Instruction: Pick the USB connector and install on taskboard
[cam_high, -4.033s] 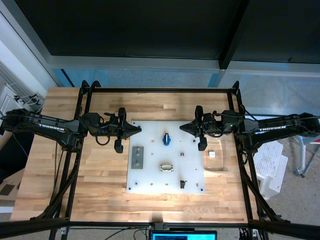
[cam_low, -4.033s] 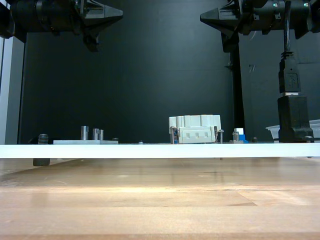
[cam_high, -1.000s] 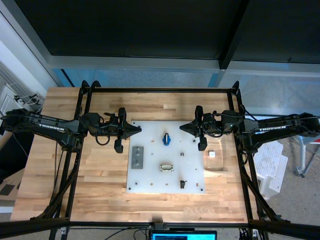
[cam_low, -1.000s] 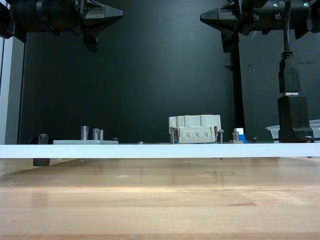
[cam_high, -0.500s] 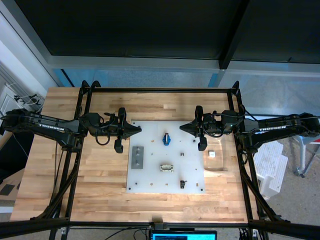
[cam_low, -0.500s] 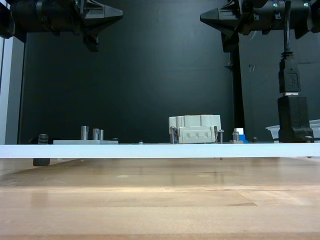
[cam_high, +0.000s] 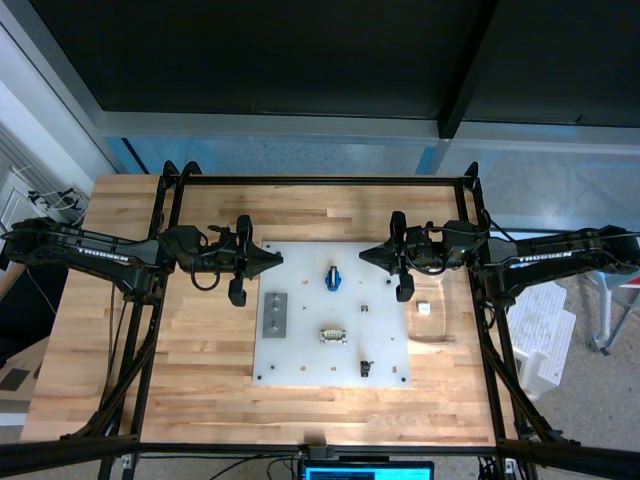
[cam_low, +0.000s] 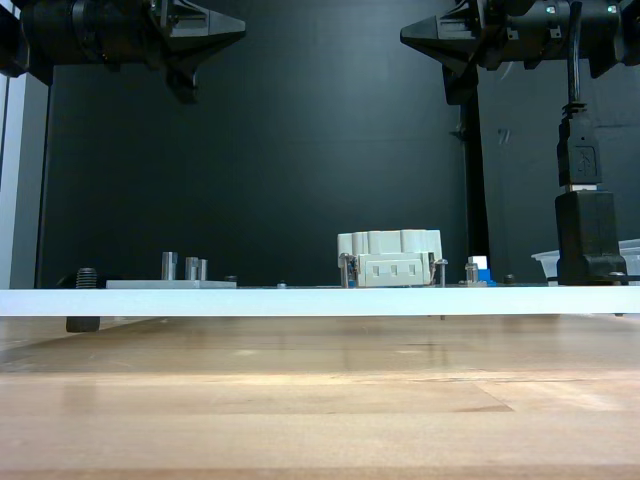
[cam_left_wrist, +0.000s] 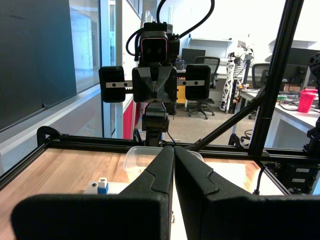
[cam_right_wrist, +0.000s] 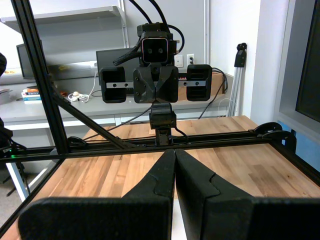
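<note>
Wooden tabletop (cam_high: 200, 380) carries the white taskboard (cam_high: 300, 350). Both arms hang high over its far part. The left end effector (cam_high: 278, 259) and the right end effector (cam_high: 363, 254) are clenched on nothing, fingers pressed together. Well below the right end effector and nearer the front edge, the USB connector (cam_low: 579, 155) stands upright in the black socket (cam_low: 590, 245), seemingly plugged in. The risk, as I judge it: if the plug is only half seated, a descent with clenched fingers would strike its top and tip it sideways.
</note>
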